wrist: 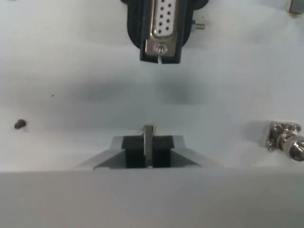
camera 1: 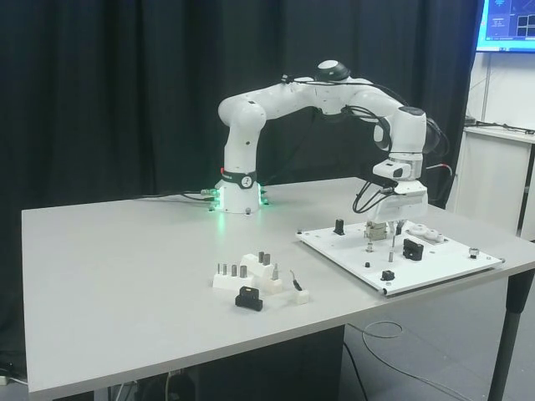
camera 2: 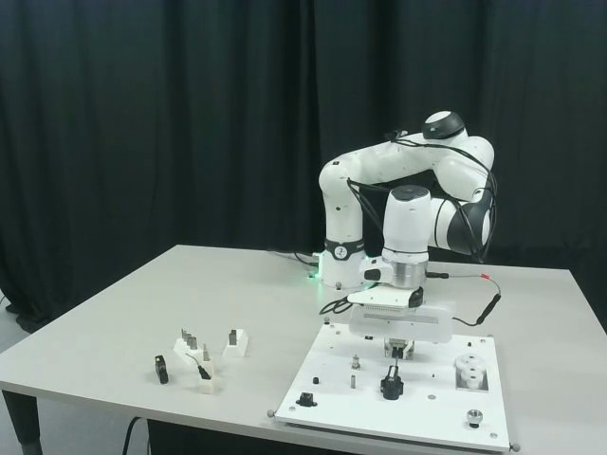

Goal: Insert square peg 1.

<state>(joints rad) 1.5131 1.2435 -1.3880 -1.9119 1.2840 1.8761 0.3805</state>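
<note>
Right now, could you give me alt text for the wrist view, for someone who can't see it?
A gripper holds a thin grey square peg upright between its fingers, above a white board. Farther on sits a black-housed connector with rows of pin holes, and off to one side a small metal fitting.

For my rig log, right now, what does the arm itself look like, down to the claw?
The arm is white with rounded links and black bands at the joints. Its base glows green on the grey table. Black cables loop from the wrist. The claw has two pale grey fingers with black inner faces.
</note>
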